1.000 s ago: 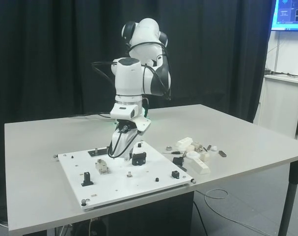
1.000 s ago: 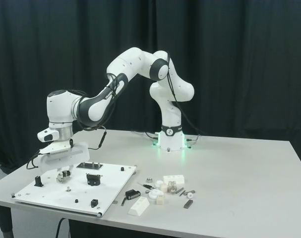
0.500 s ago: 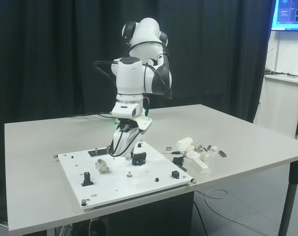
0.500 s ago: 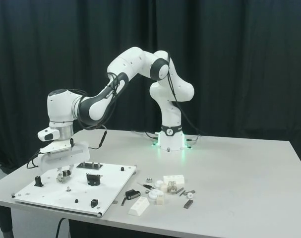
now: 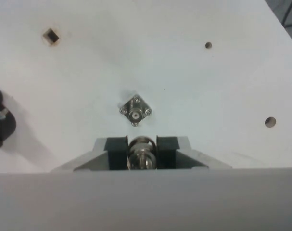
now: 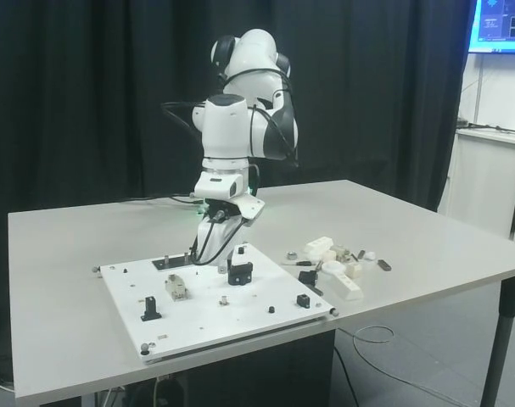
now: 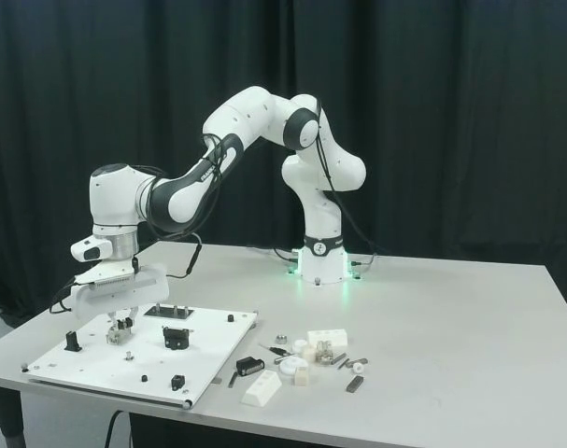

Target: Place BNC.

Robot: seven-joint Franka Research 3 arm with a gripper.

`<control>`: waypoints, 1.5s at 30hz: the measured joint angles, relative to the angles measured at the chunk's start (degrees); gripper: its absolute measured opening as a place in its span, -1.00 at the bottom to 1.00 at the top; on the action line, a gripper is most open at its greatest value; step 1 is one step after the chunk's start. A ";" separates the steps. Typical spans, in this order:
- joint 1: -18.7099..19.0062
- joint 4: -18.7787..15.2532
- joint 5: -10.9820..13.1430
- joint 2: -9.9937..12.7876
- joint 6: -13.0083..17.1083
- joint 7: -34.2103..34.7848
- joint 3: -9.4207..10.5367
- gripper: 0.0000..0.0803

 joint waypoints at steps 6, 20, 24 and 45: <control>0.00 0.00 0.00 -0.08 0.00 0.00 -0.04 -0.70; 0.00 0.00 0.00 -0.15 0.00 0.00 -0.15 -0.70; 0.03 -0.03 0.00 -0.16 -0.01 0.00 -0.15 -0.70; 4.89 -0.18 1.62 -1.88 -6.97 9.32 -0.13 -0.70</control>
